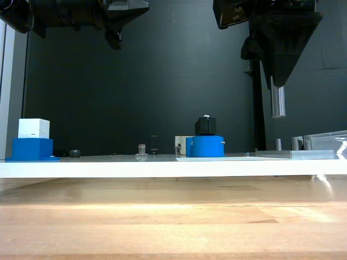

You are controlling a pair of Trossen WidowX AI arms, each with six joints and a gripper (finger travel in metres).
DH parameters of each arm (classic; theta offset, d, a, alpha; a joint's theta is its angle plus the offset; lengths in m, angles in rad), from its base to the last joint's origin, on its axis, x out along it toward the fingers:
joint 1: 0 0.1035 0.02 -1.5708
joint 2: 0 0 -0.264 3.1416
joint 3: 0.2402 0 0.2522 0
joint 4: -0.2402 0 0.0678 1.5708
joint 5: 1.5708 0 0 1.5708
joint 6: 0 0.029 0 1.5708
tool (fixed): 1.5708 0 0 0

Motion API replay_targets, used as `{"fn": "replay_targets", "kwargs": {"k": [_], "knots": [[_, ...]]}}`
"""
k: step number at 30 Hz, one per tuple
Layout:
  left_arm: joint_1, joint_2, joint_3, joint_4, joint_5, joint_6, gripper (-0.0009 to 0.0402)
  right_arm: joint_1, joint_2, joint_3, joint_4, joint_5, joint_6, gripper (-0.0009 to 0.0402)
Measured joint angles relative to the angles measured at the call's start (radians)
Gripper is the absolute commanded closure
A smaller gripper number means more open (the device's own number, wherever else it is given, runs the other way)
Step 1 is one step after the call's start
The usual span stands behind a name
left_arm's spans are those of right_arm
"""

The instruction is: Pick the 16mm cylinder and install on the taskboard

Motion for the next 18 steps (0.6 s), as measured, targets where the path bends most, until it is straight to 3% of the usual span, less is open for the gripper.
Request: {"fn": "replay_targets", "kwargs": {"k": [18], "knots": [[0.0,0.0,0.0,0.0,0.0,0.0,0.0393,-0.006,0.033,-0.001,0.049,0.003,-0.001,0.0385]]}}
